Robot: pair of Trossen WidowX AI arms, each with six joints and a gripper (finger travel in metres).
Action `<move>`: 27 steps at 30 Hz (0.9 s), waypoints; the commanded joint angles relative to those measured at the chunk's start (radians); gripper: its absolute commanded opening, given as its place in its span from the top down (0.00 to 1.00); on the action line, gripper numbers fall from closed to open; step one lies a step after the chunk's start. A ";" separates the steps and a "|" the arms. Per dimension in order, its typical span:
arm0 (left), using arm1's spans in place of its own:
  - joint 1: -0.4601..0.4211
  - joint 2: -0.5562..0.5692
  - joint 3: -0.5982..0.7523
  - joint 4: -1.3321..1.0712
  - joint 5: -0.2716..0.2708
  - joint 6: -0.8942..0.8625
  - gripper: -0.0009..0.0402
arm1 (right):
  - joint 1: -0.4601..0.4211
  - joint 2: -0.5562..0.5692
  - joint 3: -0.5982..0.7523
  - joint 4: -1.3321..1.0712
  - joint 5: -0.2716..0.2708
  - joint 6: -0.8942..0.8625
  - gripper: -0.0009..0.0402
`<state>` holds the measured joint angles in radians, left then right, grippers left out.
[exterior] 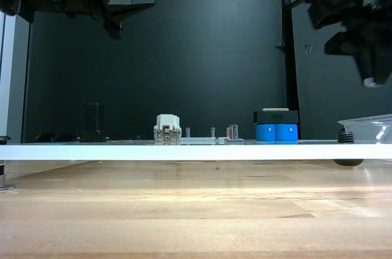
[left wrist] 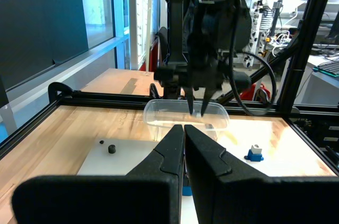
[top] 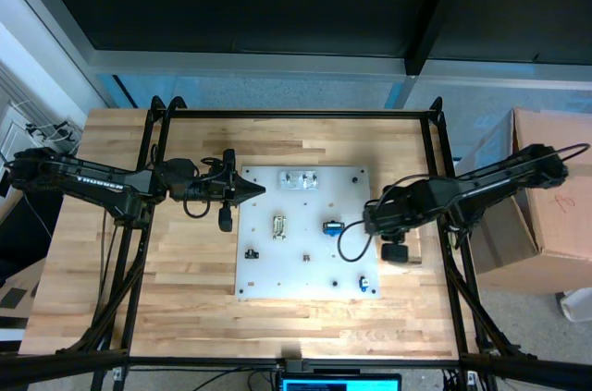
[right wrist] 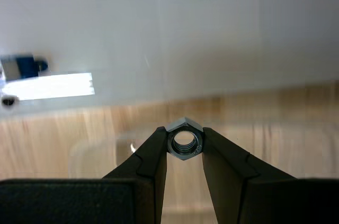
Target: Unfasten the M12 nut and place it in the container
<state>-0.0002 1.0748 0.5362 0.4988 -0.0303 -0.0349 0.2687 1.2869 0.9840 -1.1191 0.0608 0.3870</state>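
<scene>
Nut (right wrist: pixel 184 144), silver M12 hex, pinched between right gripper's (right wrist: pixel 184 140) fingertips, held over clear container (left wrist: pixel 164 113), off bare stud (exterior: pixel 346 137). We see left gripper (left wrist: pixel 184 127) closed, empty, above board's (top: pixel 277 275) left edge.

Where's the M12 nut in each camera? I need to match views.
Right wrist view: M12 nut clamped in the right gripper.
Low view: pale speck at that gripper's tip, upper right, possibly it; stud bare.
High view: not discernible; gripper just off the board's right edge.
Left wrist view: too small to tell.
Shared landmark: clear container below the right gripper. Left gripper, shut, over the board's left edge.
</scene>
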 commanded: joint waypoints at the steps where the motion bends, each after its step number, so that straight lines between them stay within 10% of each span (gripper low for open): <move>1: 0.000 0.000 0.000 0.001 0.000 0.000 0.98 | 0.007 -0.059 -0.014 -0.055 0.001 0.024 0.95; 10: 0.000 0.000 0.000 0.000 0.000 0.000 0.98 | 0.014 -0.107 -0.163 0.021 -0.090 0.078 0.92; 27: 0.000 0.000 0.000 0.000 0.000 0.000 0.98 | 0.020 -0.107 -0.204 0.064 -0.087 0.113 0.52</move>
<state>-0.0002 1.0748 0.5358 0.4988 -0.0303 -0.0349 0.2890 1.1793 0.7795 -1.0538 -0.0273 0.4961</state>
